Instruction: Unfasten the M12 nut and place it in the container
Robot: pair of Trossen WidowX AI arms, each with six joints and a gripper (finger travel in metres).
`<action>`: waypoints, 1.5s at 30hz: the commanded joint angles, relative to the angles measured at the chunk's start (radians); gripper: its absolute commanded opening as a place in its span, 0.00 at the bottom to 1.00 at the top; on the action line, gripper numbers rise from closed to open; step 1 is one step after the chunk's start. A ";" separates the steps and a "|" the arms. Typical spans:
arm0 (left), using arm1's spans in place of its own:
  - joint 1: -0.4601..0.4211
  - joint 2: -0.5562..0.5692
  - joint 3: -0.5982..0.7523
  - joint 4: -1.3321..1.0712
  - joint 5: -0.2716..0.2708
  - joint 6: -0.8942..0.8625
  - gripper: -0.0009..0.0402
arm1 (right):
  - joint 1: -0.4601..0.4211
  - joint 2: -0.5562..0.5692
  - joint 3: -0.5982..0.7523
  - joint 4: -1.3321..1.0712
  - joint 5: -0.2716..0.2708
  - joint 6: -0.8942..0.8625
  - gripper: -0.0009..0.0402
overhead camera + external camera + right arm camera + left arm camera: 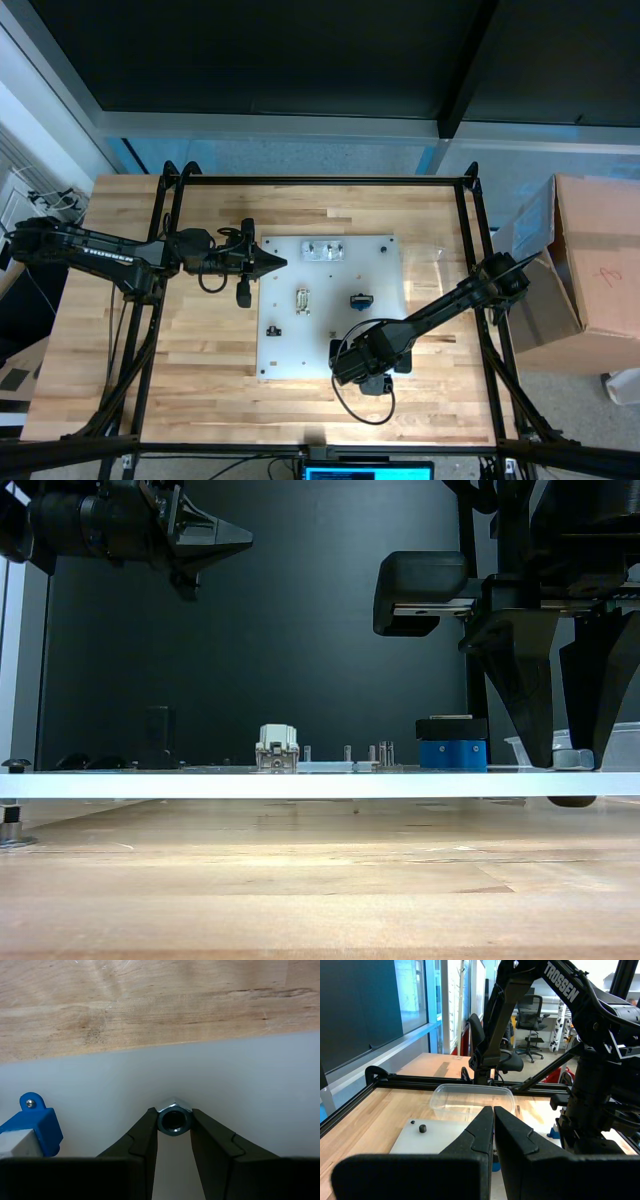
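The small silver nut (174,1119) sits pinched between the two black fingers of my right gripper (173,1126), which is shut on it. In the low view the nut (572,757) rests right at the white board's (300,783) surface between the fingertips, with no ribs showing below it, so it looks to be on its stud. From above, my right gripper (374,377) points straight down at the board's (300,345) near right edge and hides the nut. The clear container (436,262) lies off the board's far right side and holds no nut. My left gripper (276,262) hovers shut and empty above the board's far left edge.
A blue block (452,752) stands mid-board just left of my right gripper. A grey connector (277,750) and small pins sit further left. A cardboard box (585,270) stands beyond the table's right edge. The black frame (320,181) rings the table.
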 commanded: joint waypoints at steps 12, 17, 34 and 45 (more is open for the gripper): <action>0.000 0.000 0.000 0.000 0.000 0.000 0.02 | 0.000 -0.002 0.000 0.000 -0.002 0.023 0.40; 0.000 0.000 0.000 0.000 0.000 0.000 0.02 | 0.000 -0.024 0.001 -0.029 0.002 0.029 0.43; 0.000 0.000 0.000 0.000 0.000 0.000 0.02 | 0.001 -0.143 -0.053 -0.048 -0.064 1.336 0.04; 0.000 0.000 0.000 0.000 0.000 0.000 0.02 | 0.025 -0.111 -0.109 0.102 -0.126 1.546 0.02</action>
